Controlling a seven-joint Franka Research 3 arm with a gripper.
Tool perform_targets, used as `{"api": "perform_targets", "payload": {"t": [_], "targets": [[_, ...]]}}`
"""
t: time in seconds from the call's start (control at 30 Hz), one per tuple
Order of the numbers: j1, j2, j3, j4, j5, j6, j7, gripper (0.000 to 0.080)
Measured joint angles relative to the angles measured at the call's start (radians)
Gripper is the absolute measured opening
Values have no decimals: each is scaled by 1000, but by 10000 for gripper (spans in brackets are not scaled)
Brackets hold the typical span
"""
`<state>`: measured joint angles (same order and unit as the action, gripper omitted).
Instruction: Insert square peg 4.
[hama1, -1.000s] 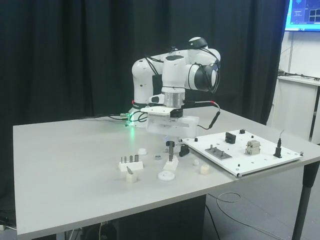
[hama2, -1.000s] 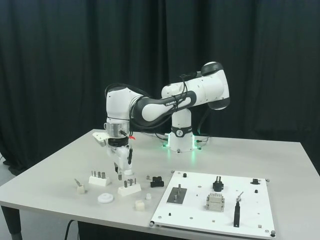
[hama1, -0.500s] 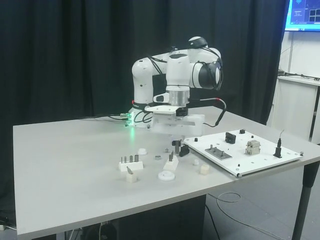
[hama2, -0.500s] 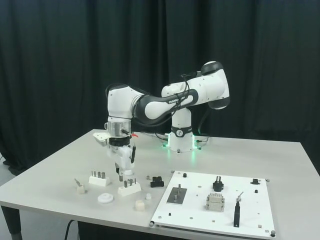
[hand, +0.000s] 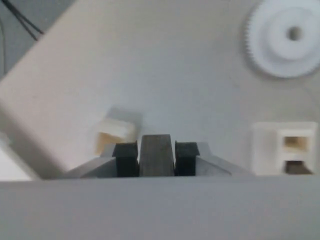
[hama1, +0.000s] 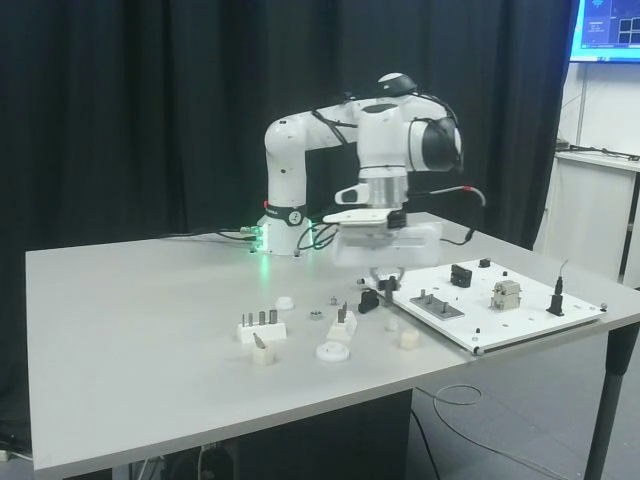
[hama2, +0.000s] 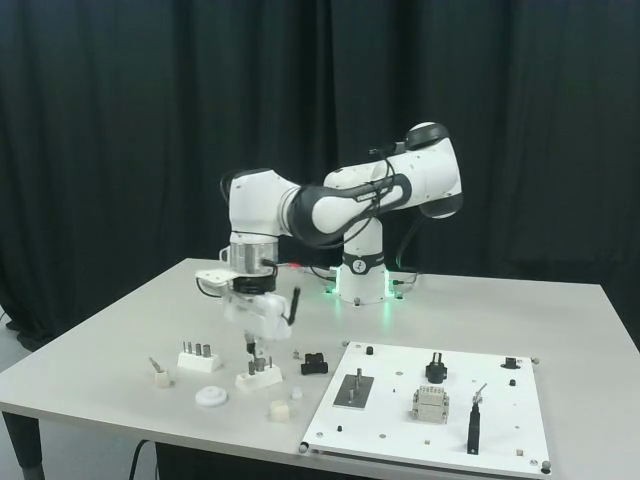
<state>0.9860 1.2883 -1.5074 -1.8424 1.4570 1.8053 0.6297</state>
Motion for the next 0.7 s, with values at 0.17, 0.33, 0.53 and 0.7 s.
{"api": "perform_targets", "payload": {"t": [0.17, 0.33, 0.53, 0.7], "targets": [[13, 0, 8, 43, 9, 19, 29, 155], [24, 0, 23, 94, 9, 44, 62, 155], [34, 0, 49, 156, 6, 80, 111, 155], [44, 0, 71, 202, -5, 105, 156, 155]]}}
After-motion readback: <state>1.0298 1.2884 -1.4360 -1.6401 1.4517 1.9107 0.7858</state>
